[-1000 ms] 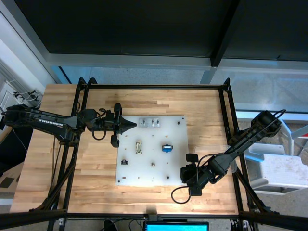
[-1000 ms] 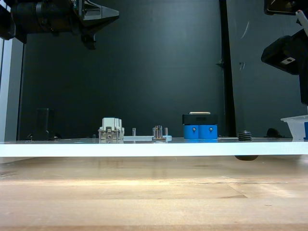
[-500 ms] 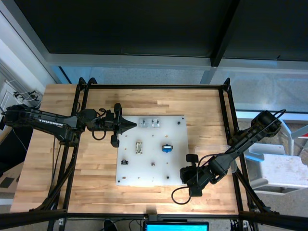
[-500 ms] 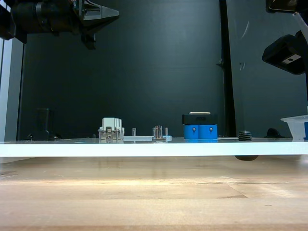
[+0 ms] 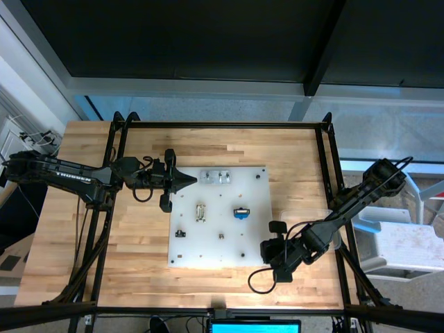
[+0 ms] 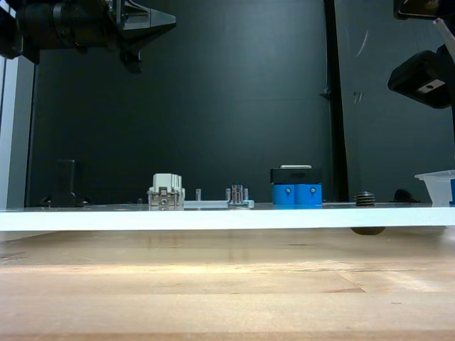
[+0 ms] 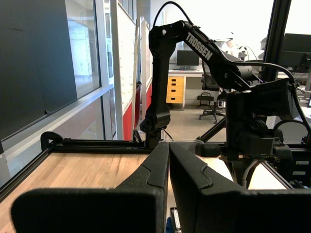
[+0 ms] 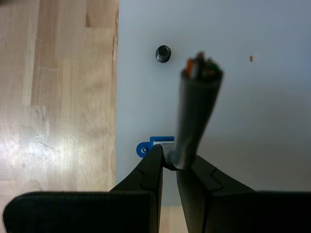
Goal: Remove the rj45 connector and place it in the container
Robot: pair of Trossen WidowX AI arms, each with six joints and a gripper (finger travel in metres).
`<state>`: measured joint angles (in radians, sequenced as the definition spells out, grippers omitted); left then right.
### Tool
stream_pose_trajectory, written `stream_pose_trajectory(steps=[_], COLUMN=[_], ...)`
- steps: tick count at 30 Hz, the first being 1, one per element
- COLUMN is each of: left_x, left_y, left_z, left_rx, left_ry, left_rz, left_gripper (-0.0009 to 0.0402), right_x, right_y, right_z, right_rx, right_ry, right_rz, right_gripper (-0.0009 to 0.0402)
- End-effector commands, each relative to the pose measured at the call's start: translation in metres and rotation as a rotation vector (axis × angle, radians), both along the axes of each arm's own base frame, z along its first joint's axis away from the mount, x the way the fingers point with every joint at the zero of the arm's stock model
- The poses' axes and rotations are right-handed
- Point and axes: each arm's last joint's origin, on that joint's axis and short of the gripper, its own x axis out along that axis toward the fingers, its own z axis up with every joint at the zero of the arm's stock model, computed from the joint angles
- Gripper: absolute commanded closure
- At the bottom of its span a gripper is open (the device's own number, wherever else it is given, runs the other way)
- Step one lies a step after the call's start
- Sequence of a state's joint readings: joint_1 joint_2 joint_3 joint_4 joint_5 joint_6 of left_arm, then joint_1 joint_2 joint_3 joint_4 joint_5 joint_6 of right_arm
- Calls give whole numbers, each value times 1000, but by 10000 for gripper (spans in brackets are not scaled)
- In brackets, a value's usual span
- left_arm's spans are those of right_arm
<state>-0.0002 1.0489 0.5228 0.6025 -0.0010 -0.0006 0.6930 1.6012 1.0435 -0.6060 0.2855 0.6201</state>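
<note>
My right gripper (image 8: 176, 155) is shut on the rj45 connector (image 8: 170, 159). Its grey cable stub (image 8: 196, 109) sticks out past the fingers and ends in bare coloured wires. The connector hangs above a small blue mount (image 8: 147, 145) at the edge of the white board (image 8: 252, 121). From above, the right gripper (image 5: 268, 252) hovers over the board's near right corner. The container (image 5: 316, 214), a clear tub, sits just right of the board, partly under the right arm. My left gripper (image 5: 190, 181) is shut and empty, held high over the board's far left edge.
The white board (image 5: 208, 239) carries a grey connector block (image 5: 200, 212), a blue block (image 5: 240, 214), a metal fitting (image 5: 216, 177) and a black screw (image 8: 164, 53). A black frame (image 5: 327, 159) surrounds the wooden table. The tub's rim (image 6: 435, 177) shows at the low view's right.
My right gripper has risen a little with the connector and drifted slightly toward the near edge. The left arm has not moved.
</note>
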Motion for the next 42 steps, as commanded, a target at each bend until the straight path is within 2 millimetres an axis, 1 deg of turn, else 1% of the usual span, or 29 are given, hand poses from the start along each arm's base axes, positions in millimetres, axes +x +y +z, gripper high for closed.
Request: stream_pose_trajectory(steps=[1, 6, 15, 24, 28, 34, 42], left_x=[0, 0, 0, 0, 0, 0, 0], left_y=[0, 0, 0, 0, 0, 0, 0], left_z=[0, 0, 0, 0, 0, 0, 0], left_rx=[0, 0, 0, 0, 0, 0, 0], left_ry=[0, 0, 0, 0, 0, 0, 0], left_rz=[0, 0, 0, 0, 0, 0, 0], left_gripper=[393, 393, 393, 393, 393, 393, 393], right_x=[-1, -6, -18, -26, -37, -58, -93], right_y=[-1, -5, -15, -22, -30, -48, -76], right_z=[9, 19, 43, 48, 47, 40, 40], right_rx=[20, 27, 39, 29, 31, 48, 30], right_ry=[-32, -48, -61, -47, -33, -6, 60], right_rz=[0, -3, -3, -5, -4, -13, -76], right_gripper=[393, 393, 393, 393, 393, 393, 393])
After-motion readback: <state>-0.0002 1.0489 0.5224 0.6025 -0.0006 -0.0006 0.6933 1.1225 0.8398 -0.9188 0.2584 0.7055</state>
